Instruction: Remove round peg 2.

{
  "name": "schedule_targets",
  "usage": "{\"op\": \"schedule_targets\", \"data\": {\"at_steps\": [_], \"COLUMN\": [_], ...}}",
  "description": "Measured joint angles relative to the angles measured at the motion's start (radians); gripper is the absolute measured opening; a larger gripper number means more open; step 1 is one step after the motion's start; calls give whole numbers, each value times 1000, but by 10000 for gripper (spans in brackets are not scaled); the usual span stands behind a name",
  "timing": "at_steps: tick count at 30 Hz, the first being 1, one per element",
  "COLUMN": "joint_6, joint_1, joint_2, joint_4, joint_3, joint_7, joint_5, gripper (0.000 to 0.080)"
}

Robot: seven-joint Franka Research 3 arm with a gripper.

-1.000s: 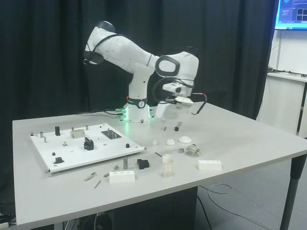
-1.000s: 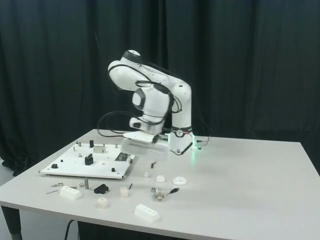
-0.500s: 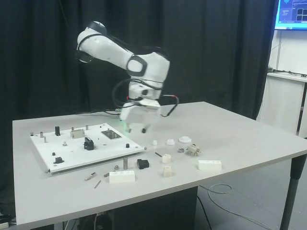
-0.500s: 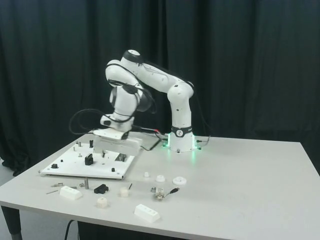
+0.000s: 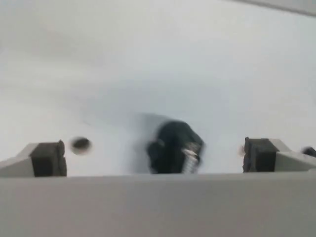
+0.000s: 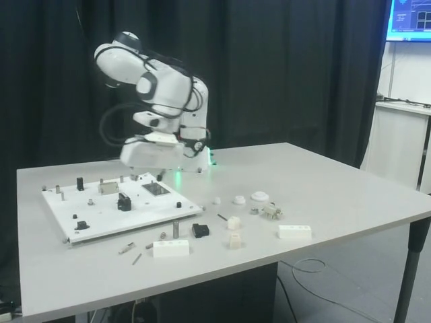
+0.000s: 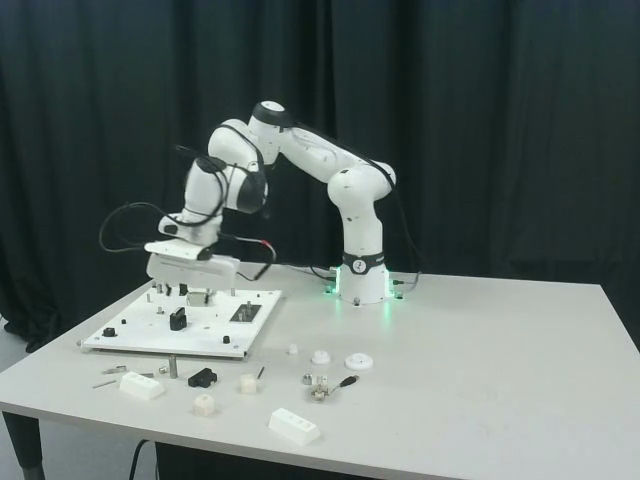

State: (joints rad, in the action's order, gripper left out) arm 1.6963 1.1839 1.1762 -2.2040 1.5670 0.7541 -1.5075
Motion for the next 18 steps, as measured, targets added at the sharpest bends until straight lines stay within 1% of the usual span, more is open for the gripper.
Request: {"op": "schedule_targets", "data": {"at_steps": [7, 14, 18], "joint_6": [8, 17, 23], "joint_1": [-90, -156, -186], "joint_2": [19, 41, 52], "joint_4": [34, 71, 94], "joint_3": [-15, -12, -2], "joint_7": [-119, -224, -278], "joint_5": [0, 0, 0], "gripper": [800, 800, 800]}}
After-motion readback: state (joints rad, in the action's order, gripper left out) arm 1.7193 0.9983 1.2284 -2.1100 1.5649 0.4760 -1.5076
